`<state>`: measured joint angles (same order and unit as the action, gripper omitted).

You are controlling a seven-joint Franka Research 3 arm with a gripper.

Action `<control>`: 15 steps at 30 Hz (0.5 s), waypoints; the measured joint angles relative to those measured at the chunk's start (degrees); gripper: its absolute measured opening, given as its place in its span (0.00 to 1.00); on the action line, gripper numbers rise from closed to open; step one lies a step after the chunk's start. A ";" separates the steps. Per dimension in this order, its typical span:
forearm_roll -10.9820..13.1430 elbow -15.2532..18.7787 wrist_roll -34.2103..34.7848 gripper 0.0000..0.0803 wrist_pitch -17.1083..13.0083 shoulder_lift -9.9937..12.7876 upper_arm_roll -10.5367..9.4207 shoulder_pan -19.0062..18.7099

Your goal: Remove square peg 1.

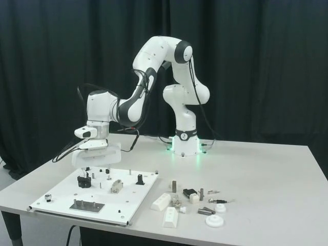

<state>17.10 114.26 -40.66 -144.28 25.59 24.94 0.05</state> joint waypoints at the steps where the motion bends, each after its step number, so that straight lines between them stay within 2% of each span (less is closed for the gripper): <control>1: -0.10 -0.01 0.29 0.99 0.15 -0.28 0.13 -0.18; 15: -2.20 -0.33 7.86 1.00 2.38 -2.86 0.77 -1.54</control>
<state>14.90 113.92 -32.80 -141.89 22.73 25.72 -1.48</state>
